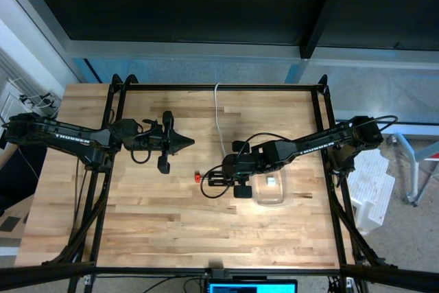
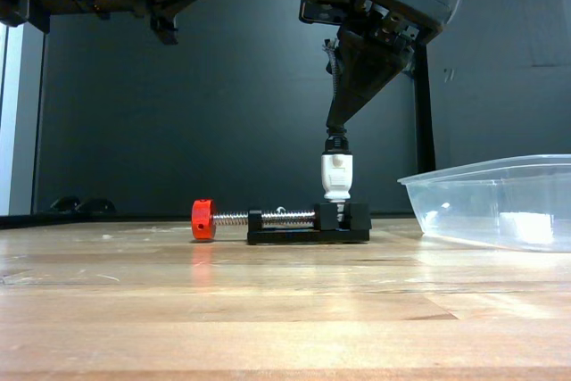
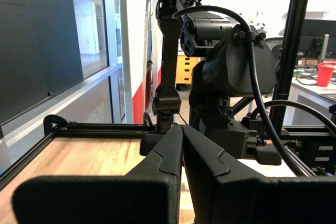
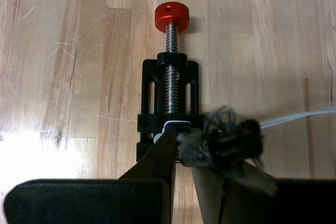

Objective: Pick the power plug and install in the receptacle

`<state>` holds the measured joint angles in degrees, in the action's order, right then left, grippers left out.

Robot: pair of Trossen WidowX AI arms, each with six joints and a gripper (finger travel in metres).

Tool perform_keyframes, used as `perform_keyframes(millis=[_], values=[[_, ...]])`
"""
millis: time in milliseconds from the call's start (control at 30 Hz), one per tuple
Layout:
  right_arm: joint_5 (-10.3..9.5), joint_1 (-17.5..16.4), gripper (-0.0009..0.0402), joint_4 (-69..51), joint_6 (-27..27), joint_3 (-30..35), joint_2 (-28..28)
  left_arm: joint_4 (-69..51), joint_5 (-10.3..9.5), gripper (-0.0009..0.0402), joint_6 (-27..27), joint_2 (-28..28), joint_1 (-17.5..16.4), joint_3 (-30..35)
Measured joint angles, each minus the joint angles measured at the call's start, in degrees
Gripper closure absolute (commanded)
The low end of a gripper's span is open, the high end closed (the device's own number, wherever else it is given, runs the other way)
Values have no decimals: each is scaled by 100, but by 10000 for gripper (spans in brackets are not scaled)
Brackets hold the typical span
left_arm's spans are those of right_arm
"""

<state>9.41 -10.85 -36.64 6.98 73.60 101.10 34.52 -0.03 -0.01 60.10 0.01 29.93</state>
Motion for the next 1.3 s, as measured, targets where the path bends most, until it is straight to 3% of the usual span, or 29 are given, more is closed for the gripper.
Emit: perform_keyframes(millis=[267, 400, 733, 1133, 1300], values=[[0, 4, 297, -133, -4, 170, 11, 0, 0, 393, 0, 0, 0, 2], [-103, 9, 270, -382, 4, 221, 94, -2, -2, 393, 0, 0, 0, 2], [-63, -7, 222, -498, 131, 332, -402, -2, 0, 393, 0, 0, 0, 0], [-59, -24, 236, -1012, 173, 334, -957, -2, 0, 393, 0, -2, 0, 2], [-87, -24, 302, -953, 168, 299, -1145, -2, -2, 393, 0, 11, 0, 0]])
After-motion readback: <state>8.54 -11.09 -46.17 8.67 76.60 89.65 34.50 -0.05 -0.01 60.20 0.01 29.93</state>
